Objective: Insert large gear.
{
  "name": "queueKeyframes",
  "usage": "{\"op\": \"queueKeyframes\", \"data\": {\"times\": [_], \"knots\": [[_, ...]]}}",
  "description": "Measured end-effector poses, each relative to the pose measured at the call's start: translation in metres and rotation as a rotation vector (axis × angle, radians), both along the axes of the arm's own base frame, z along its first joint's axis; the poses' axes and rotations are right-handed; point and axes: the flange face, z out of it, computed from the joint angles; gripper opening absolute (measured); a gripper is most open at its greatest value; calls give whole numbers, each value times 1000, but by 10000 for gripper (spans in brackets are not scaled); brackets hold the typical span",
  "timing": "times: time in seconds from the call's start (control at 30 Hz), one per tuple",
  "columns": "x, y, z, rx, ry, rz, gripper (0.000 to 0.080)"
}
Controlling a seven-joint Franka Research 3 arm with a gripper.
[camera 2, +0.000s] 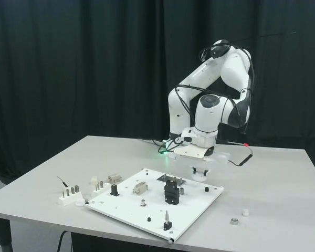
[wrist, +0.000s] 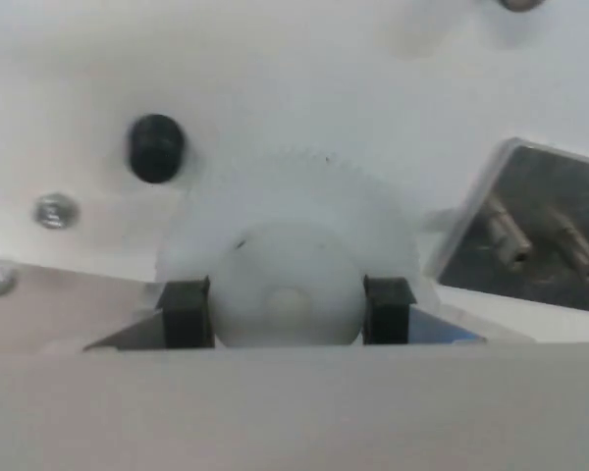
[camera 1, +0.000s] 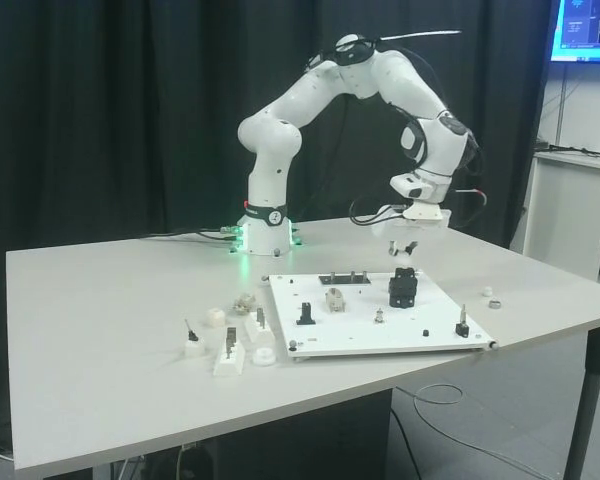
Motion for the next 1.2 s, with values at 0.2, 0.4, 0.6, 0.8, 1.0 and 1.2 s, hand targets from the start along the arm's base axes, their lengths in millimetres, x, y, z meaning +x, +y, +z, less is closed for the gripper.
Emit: {"op": "queueKeyframes", "data": {"times": [0.2, 0.4, 0.6, 0.8, 1.0, 1.2], "knots": [[-8, -21, 0, 18, 6, 27, 332], [-17, -41, 1, 32, 14, 52, 332], [-26, -57, 4, 38, 17, 81, 332], [-35, -72, 7, 35, 18, 102, 332], [-42, -86, 9, 34, 13, 124, 332], [-49, -99, 8, 45, 14, 151, 332]]}}
